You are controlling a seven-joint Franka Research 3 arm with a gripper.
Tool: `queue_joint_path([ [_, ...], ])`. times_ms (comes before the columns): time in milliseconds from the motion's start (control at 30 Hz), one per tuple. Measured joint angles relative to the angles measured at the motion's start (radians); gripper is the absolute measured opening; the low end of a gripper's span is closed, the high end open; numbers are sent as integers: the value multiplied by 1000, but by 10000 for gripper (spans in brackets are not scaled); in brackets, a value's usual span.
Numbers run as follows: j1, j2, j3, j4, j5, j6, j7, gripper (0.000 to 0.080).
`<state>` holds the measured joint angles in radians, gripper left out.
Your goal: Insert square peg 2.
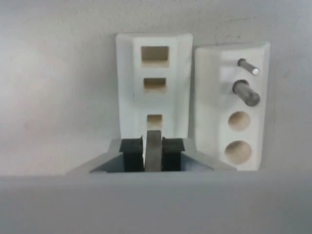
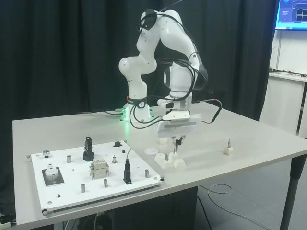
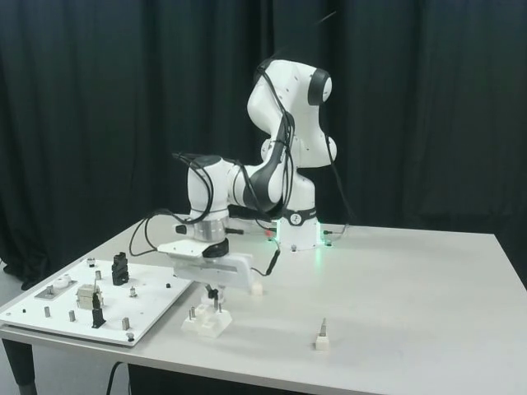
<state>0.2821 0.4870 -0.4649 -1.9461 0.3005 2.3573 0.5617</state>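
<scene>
A white block with three square holes, all empty, lies on the grey table. In the wrist view my gripper is shut on a grey square peg held upright between the black fingers. The peg's tip lies just short of the smallest hole. The room views show my gripper hovering a little above the white blocks; the peg does not touch them.
Beside the square-hole block stands a second white block with two round pegs and two open round holes. A white board with several parts lies nearby. A small white stand with a pin stands apart.
</scene>
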Motion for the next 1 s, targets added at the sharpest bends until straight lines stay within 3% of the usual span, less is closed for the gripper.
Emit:
queue_joint_path([
  [400, 0, -32, -15, 8, -24, -40, 0, 78],
  [1000, -30, -48, -62, 11, -139, -81, -112, 78],
])
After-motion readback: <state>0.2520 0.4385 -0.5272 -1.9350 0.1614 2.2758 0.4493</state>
